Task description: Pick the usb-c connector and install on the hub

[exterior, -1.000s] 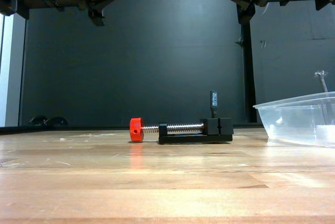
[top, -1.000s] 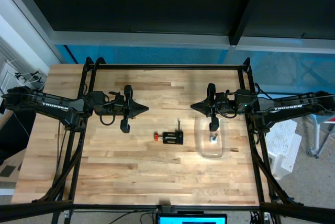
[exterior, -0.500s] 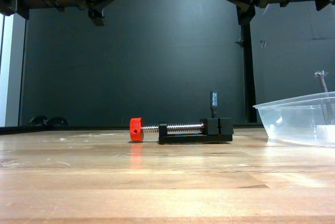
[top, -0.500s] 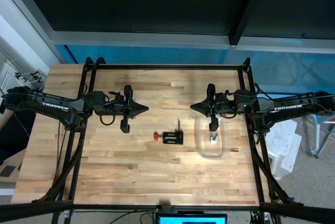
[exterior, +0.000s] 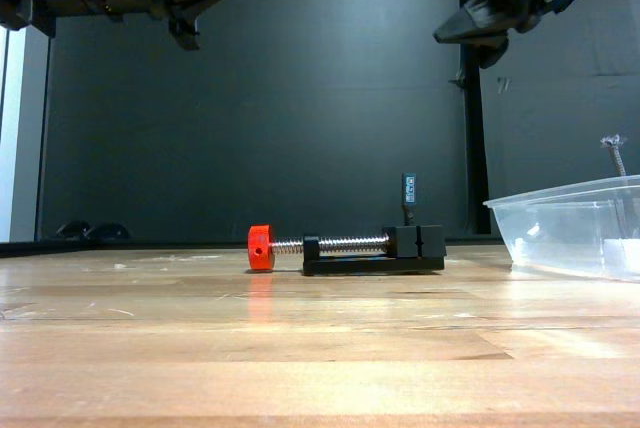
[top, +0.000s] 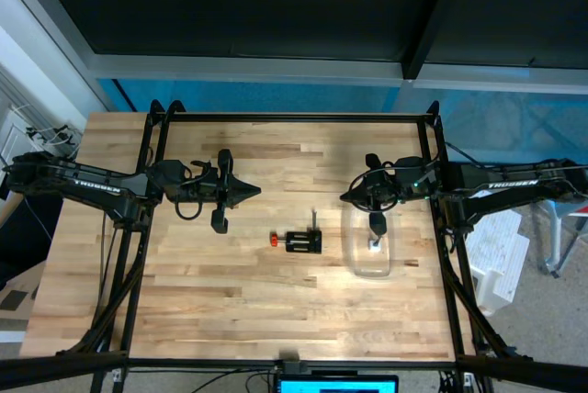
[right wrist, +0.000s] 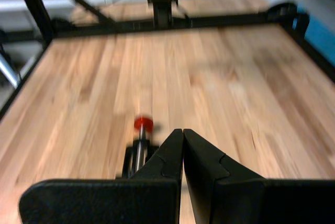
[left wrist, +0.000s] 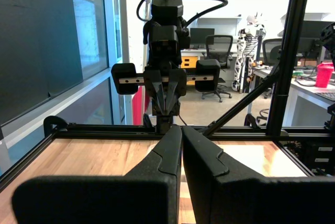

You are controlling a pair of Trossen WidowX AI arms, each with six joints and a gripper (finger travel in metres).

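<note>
Now right gripper (top: 344, 198), fingers pressed together, tilts down high near the tray (top: 369, 275) holding the usb-c connector (top: 375, 246), likely lining up the pick; hub (top: 303, 242) waits beside tray; left gripper (top: 258, 191), also closed, parked high.

TROSSEN, left arm (top: 78, 185), right arm (top: 503, 185) (white)

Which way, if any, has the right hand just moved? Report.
Yes: the right hand has tipped down toward the clear plastic tray; the left hand stays parked high at left.
</note>
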